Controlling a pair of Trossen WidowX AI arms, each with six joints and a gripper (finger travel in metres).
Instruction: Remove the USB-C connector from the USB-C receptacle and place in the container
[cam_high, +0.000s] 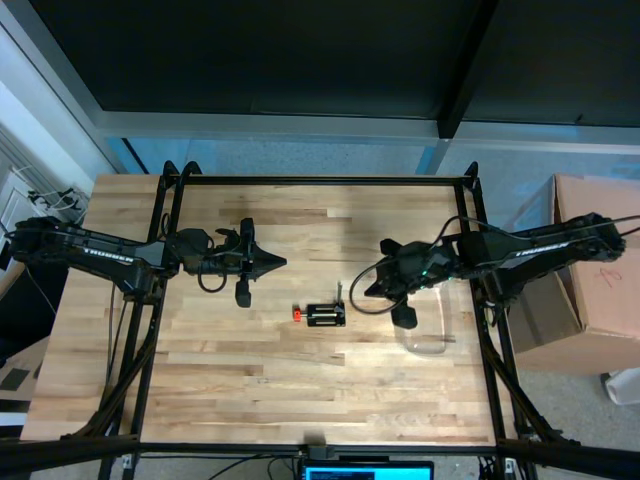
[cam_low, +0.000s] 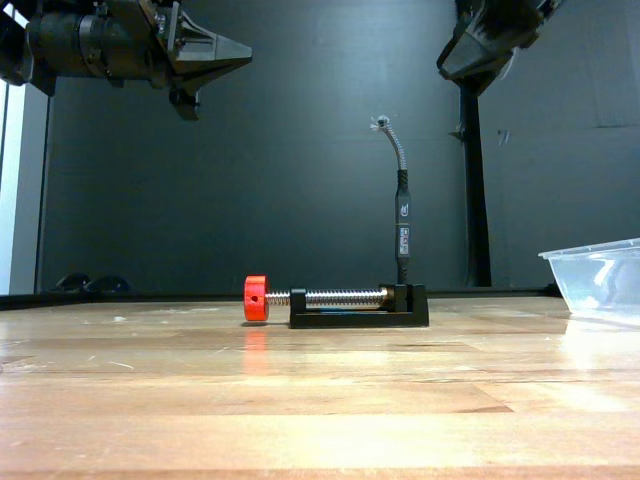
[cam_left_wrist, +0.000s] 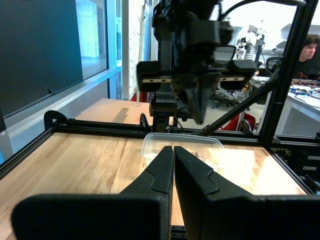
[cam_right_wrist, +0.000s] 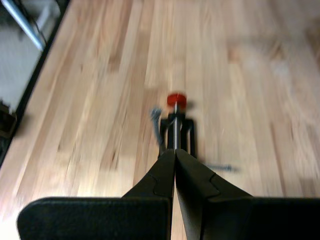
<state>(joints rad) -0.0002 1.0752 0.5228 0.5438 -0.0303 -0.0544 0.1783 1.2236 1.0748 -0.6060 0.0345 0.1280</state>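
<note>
USB-C connector (cam_low: 404, 232): plugged in and standing straight up out of the USB-C receptacle (cam_low: 409, 296), which is at the right end of a little black clamp fixture (cam_low: 345, 310). Both grippers are clear of it.
cable (cam_low: 394, 150): short braided stub curving up off the connector, with a frayed tip.
red knob (cam_low: 256, 298): on the fixture's other end, on a threaded rod.
container (cam_high: 432, 325): clear plastic tub sitting on the table (cam_high: 250, 380) to the right of the fixture. It's near the fixture but not touching, and it's partly under the right arm.
left gripper (cam_left_wrist: 173, 149): fingers pressed together with nothing between them. It hangs high over the table, well off to the left of the fixture, pointing across toward the right arm.
right gripper (cam_right_wrist: 175, 151): fingers also pinched flat together on nothing. It's up in the air just right of the fixture, angled down at it and well above the cable's tip in the low view.
</note>
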